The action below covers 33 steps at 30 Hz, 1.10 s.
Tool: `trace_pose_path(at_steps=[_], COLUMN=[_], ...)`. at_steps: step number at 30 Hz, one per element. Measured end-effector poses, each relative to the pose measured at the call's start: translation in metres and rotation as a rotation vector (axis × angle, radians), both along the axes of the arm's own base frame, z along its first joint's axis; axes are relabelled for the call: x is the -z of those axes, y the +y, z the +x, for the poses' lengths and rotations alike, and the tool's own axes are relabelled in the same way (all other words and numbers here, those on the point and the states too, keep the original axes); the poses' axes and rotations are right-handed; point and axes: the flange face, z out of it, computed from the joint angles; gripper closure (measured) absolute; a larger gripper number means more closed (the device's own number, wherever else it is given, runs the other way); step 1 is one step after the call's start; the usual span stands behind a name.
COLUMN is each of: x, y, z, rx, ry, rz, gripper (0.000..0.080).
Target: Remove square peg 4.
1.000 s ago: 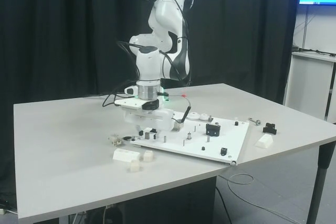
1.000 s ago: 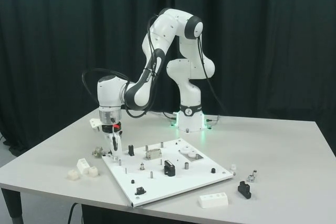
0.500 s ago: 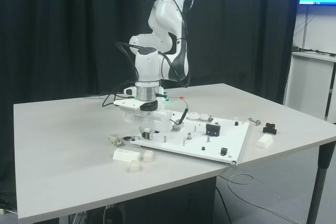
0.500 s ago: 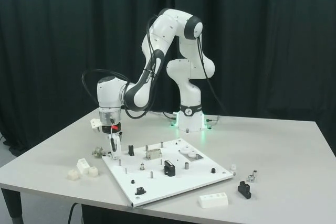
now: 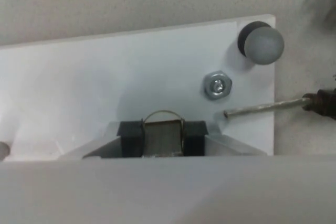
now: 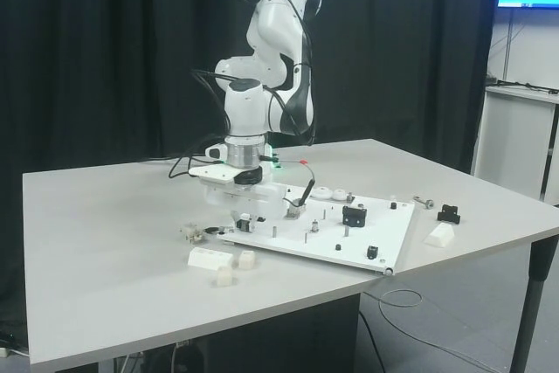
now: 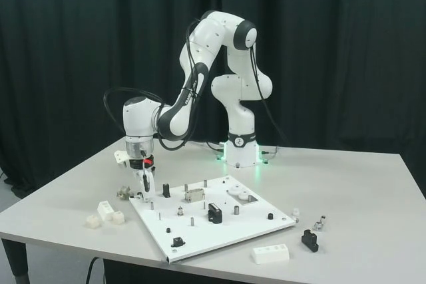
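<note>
Tool [image 5: 163,139] grips one peg [image 5: 162,136]; one nut [image 5: 218,85].

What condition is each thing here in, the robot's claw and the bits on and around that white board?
gripper: low over the board's corner, shut on the peg.
square peg: grey, clamped between the black pads.
white board: flat on the grey table.
hex nut: seated on the board.
white blocks: loose on the table.

Black clip [image 7: 308,239] beside white block [image 7: 270,253]
</note>
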Motion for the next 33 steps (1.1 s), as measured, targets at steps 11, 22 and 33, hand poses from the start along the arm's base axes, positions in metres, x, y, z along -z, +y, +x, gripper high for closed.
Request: trace_pose_path(at_steps=[11,22,33], x=[-0.002,-0.013,-0.024], y=[-0.001,-0.004,-0.005], z=[0.0,-0.002,-0.004], rx=[0.006,0.019,0.027], ry=[-0.003,-0.013,-0.023], rz=[0.001,0.017,0.037], gripper=[0.0646,0.0648,0.0648])
